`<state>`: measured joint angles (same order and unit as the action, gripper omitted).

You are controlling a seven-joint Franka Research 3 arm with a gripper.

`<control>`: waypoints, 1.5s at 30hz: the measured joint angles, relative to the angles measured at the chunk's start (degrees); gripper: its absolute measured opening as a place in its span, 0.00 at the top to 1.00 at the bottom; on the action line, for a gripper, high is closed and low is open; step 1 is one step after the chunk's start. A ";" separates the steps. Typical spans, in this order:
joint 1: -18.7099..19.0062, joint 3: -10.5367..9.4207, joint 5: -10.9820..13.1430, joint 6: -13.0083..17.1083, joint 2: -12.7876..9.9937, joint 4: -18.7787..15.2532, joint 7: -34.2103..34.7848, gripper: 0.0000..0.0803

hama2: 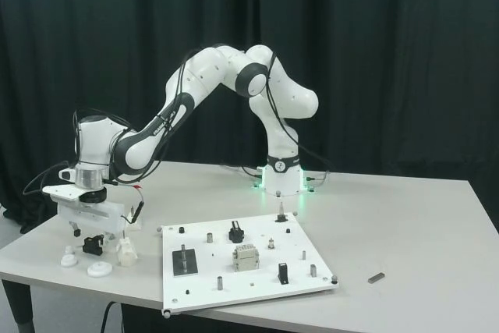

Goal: Pick D-SUB.

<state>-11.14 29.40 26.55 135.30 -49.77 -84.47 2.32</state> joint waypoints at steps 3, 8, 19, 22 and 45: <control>-0.65 -0.67 0.29 0.19 -0.33 0.14 0.00 0.00; -1.77 -1.57 1.19 0.21 -0.98 0.60 0.00 0.00; -2.60 -1.92 2.38 0.20 -1.91 1.21 -0.01 0.00; -2.61 -1.92 2.38 0.16 -1.91 1.32 -0.08 0.00; -3.05 -1.85 2.38 -3.26 -1.90 4.12 -1.55 0.53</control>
<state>-14.18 27.55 28.93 132.04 -51.67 -80.35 0.77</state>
